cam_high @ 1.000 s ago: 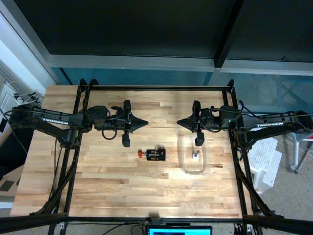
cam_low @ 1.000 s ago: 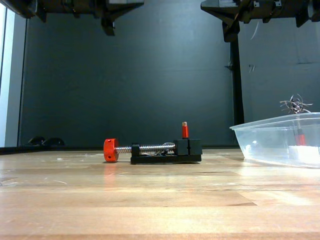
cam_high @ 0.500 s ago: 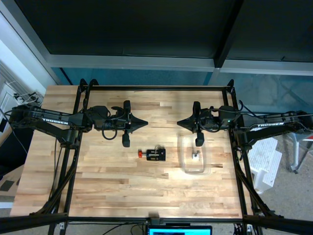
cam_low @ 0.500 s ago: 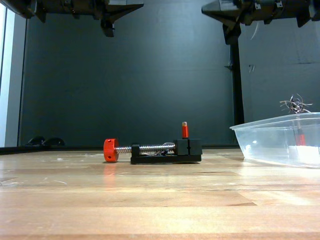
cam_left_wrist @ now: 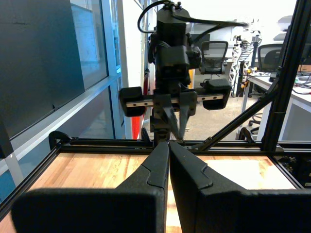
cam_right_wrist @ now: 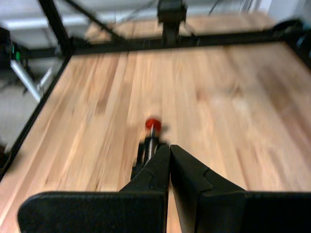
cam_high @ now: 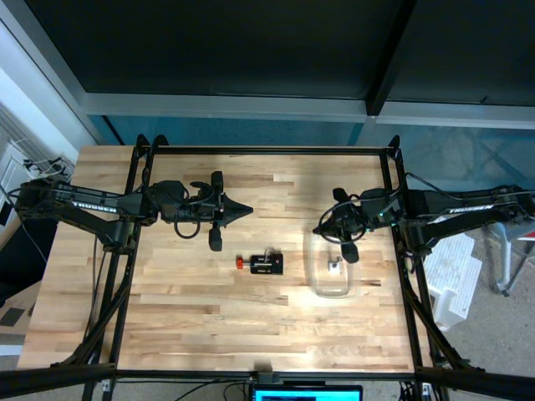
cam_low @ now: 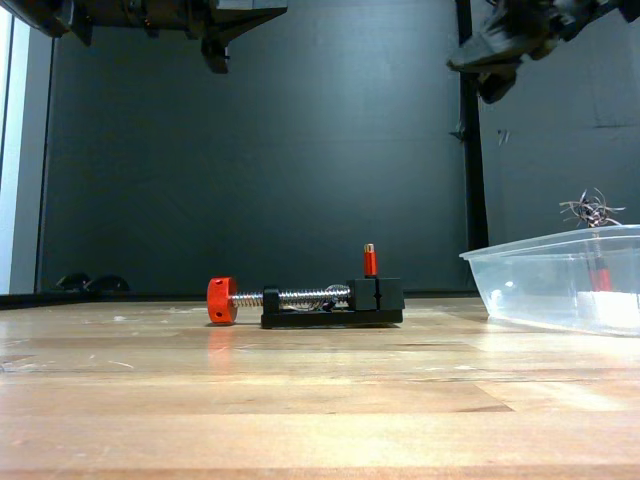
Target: Pick the rca connector and install on the hub
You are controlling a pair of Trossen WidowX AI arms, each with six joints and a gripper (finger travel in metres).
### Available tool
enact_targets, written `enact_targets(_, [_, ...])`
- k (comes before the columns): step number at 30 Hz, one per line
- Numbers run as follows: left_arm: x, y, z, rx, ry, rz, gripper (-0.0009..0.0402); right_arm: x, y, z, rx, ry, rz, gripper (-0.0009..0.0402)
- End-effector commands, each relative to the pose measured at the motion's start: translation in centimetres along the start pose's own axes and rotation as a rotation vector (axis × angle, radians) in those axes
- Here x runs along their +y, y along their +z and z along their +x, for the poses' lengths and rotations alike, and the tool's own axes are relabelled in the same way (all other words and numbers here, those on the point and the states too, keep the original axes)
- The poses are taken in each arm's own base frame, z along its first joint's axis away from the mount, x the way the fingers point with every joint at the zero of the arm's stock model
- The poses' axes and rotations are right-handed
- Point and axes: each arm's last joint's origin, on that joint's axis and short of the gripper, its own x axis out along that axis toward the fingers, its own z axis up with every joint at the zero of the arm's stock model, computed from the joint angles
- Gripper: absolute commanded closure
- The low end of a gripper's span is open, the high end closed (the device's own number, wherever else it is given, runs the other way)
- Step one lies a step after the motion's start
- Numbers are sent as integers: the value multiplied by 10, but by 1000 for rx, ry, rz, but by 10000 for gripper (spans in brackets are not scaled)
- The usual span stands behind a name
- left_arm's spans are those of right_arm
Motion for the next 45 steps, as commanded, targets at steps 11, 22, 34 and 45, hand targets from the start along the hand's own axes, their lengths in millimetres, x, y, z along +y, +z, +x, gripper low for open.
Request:
enact_targets(11, [0, 0, 0, 0, 0, 1, 393, 9, -9, -20, 301, 2, -1, 393])
enact_targets(22, [0, 0, 0, 0, 0, 1, 393, 21, -18, -39, 508, 22, 9, 393])
enact_targets(34, [0, 0, 0, 0, 0, 1, 393, 25, -25, -44, 590, 19, 19, 393])
enact_targets(45, [0, 0, 0, 0, 0, 1, 393, 26, -25, -44, 593, 17, 25, 393])
